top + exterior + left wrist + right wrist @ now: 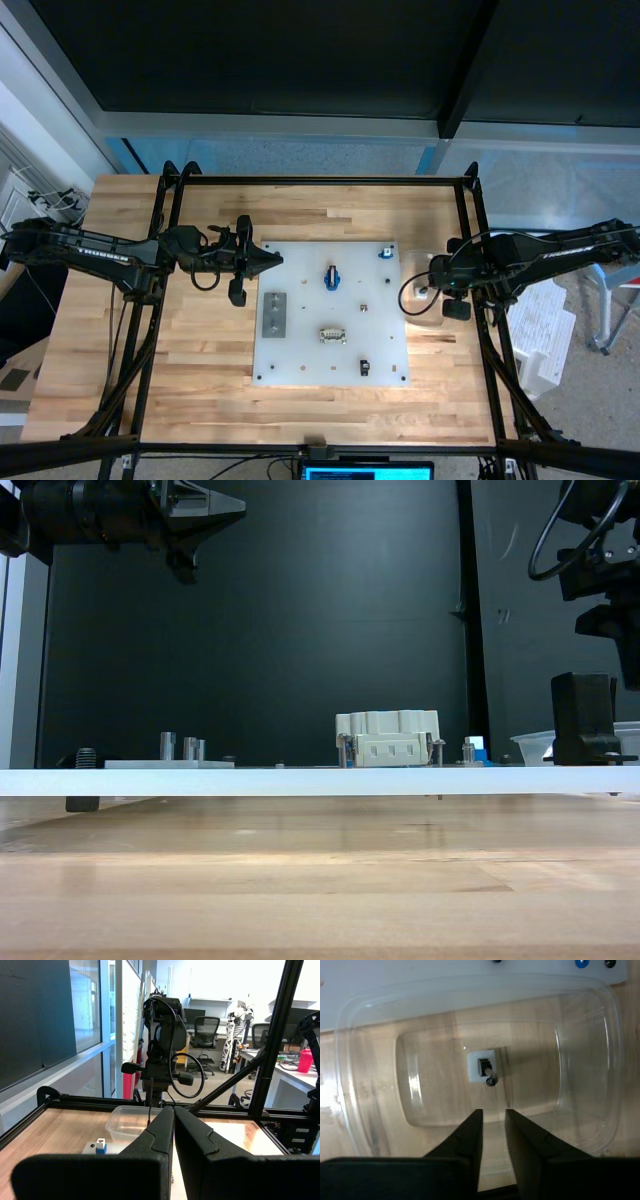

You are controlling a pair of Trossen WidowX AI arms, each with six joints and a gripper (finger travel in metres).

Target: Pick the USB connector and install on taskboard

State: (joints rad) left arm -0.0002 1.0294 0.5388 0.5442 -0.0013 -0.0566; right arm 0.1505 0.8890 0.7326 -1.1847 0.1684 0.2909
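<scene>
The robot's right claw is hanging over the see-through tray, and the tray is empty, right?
Not empty. The right wrist view shows a small white cube lying in the clear tray. The right gripper does hang over it, slightly open; the left gripper, shut, hangs at the taskboard's left edge.

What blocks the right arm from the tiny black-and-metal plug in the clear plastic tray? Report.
Probably nothing: the right gripper hangs open above the tray, the plug straight ahead by a white cube. The left gripper is shut, above the white taskboard's left edge.

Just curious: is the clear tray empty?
No: tray holds white cube and USB connector; right gripper hovers above it, left gripper hovers at taskboard's left edge.
</scene>
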